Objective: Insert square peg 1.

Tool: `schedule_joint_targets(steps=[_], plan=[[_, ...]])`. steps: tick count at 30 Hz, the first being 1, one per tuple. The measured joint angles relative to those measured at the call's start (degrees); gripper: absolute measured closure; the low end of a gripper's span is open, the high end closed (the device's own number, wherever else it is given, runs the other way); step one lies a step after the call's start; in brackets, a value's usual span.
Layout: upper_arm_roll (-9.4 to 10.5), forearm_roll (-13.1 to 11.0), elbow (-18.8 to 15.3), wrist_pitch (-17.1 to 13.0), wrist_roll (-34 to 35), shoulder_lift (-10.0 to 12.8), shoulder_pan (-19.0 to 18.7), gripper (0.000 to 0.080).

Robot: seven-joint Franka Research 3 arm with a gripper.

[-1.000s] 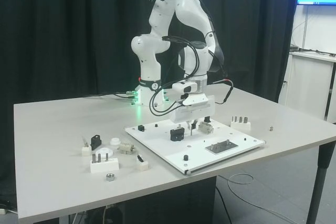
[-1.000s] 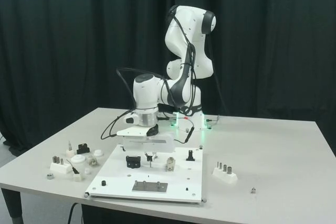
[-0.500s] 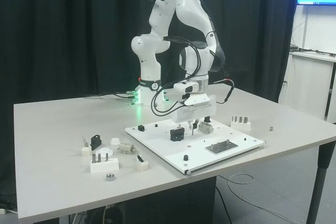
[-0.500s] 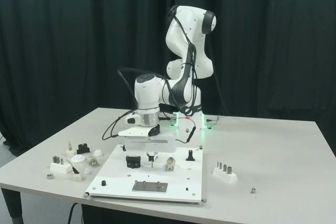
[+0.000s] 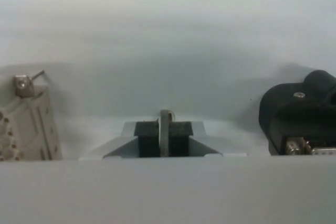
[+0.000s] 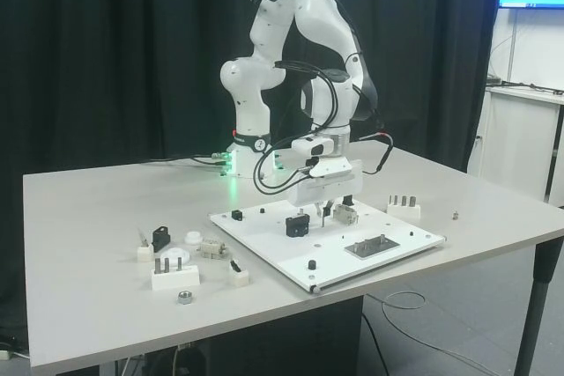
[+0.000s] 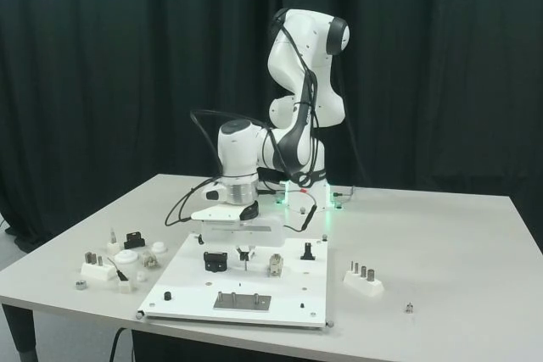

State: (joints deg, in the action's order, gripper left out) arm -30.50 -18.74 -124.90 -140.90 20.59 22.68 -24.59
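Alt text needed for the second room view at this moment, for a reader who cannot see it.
A white robot arm bends down over a white board on a grey table, its gripper holding a thin peg upright just above the board, between a black fixture and a connector block. Small parts lie on the table on both sides of the board; black curtains hang behind.

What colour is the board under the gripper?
White. The board shows best in the second room view, lying on the grey table beneath the gripper.

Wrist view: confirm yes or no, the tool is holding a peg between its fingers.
Yes, a thin grey peg stands upright, clamped between the black fingers of the tool above the white board.
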Motion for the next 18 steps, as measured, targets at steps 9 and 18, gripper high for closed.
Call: schedule_joint_targets(steps=[9,18], plan=[[0.00,0.84,0.00,0.18,0.83,-0.03,0.01,0.0767],[0.00,1.28,0.00,0.32,1.21,-0.04,0.04,0.0767]])
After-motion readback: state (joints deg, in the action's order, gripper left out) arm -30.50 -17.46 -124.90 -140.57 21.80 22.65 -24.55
